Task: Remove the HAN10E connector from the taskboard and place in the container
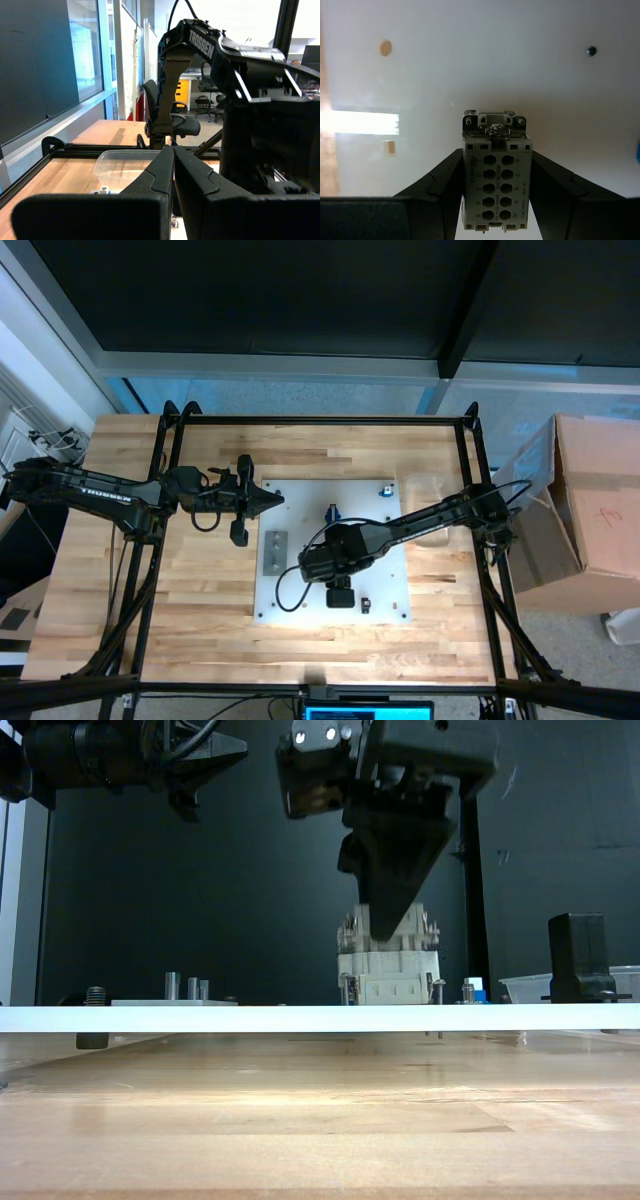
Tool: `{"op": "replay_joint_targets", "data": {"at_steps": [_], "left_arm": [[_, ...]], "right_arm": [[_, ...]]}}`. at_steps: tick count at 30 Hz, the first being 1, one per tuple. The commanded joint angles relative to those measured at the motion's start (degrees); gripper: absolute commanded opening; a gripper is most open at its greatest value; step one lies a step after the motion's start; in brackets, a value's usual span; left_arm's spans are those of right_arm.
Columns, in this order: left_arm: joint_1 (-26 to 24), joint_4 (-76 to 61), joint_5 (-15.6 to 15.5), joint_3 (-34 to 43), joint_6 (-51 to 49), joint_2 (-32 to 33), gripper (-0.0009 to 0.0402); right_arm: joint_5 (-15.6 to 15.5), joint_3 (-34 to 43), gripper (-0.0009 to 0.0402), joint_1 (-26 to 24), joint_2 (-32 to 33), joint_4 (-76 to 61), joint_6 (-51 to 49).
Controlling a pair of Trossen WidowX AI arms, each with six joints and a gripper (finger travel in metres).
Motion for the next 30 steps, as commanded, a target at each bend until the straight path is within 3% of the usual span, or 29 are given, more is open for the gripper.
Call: {"op": "replay_joint_targets", "data": {"at_steps": [1,22,30], "left_arm": [[0.02,0.0,0.02,0.02,0.0,0.0,0.0],[0.0,0.0,0.02,0.02,0.0,0.02,0.0],[0.02,0.0,0.02,0.02,0.0,0.0,0.0]], "right_arm": [[0.04,0.04,0.0016,-0.02,-1.42,-0.59,0.15],[0.07,-0.13,0.0016,-0.17,-6.71,-3.21,2.19],[0.07,-6.43,0.0016,-0.17,-12.26,-3.8,5.51]]}}
